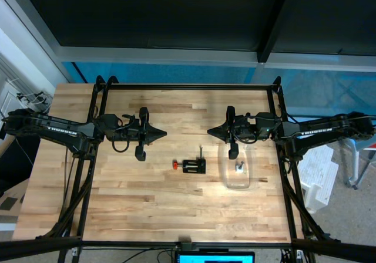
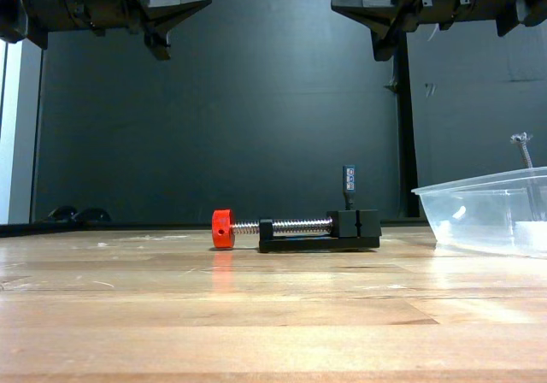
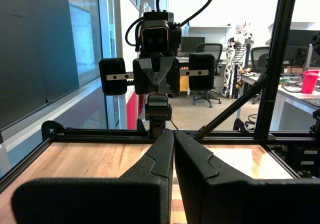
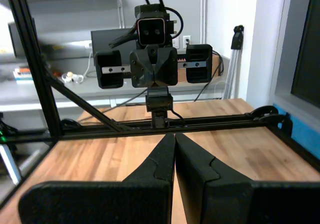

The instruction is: Pick the usb-c connector and install on the hub

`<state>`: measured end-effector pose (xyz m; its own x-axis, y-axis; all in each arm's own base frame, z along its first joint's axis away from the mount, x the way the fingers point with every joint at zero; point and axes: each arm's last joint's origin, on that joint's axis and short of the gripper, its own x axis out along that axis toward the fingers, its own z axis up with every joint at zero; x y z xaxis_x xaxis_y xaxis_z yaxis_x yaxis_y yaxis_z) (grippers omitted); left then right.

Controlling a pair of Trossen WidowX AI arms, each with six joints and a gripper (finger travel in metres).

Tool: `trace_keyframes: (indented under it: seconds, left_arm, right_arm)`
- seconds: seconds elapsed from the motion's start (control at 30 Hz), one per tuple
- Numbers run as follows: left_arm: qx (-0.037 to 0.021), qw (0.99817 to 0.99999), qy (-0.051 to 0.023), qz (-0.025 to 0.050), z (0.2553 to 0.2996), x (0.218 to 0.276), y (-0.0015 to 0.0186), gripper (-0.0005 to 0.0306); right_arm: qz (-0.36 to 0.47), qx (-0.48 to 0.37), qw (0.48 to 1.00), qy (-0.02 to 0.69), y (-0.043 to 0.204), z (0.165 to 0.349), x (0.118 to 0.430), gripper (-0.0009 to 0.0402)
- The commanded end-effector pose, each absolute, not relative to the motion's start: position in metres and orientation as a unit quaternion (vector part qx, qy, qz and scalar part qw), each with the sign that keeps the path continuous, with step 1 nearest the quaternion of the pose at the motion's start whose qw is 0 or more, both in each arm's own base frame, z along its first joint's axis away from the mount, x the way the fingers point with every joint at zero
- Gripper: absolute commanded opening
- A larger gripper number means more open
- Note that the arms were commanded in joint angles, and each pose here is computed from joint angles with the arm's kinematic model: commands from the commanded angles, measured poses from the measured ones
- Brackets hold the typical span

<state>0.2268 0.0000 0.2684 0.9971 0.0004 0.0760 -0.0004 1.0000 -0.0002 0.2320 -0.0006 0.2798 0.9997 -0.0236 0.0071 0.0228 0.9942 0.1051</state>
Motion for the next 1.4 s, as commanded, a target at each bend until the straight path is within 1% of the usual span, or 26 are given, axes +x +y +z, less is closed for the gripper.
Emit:
trace_keyframes:
  seconds: [0.03,0.13,0.33,0.43,0.57,0.8,0.97,1.4]
  left_arm:
    - [-0.0001,0.99926,-0.0384,0.0,0.2686,0.2268,0.0,0.0]
    - [-0.0001,0.99927,-0.0382,0.0,0.2686,0.2269,0.0,0.0]
    - [-0.0001,0.99927,-0.0382,0.0002,0.2686,0.2269,0.0,0.0]
    - [-0.0001,0.99926,-0.0384,0.0002,0.2686,0.2268,0.0,0.0]
    - [-0.0001,0.99926,-0.0384,0.0002,0.2686,0.2268,0.0,0.0]
    - [-0.0001,0.99926,-0.0384,0.0,0.2686,0.2268,0.0,0.0]
    - [-0.0001,0.99927,-0.0382,0.0002,0.2686,0.2269,0.0,0.0]
    - [-0.0001,0.99927,-0.0382,0.0,0.2686,0.2269,0.0,0.0]
  right_arm:
    - [-0.011,0.064,0.998,-0.003,0.0,0.281,0.23,0.0]
    - [-0.012,0.067,0.997,0.024,0.0,0.282,0.23,0.0]
    - [-0.007,0.06,0.992,0.112,0.004,0.29,0.231,0.0]
    - [0.023,0.064,0.983,0.173,0.007,0.293,0.229,0.0]
    - [0.023,0.065,0.966,0.248,0.008,0.294,0.224,0.0]
    - [0.019,0.064,0.948,0.313,0.009,0.297,0.216,0.0]
    - [0.015,0.067,0.932,0.356,0.01,0.294,0.21,0.0]
    - [0.011,0.066,0.875,0.48,0.015,0.277,0.189,0.0]
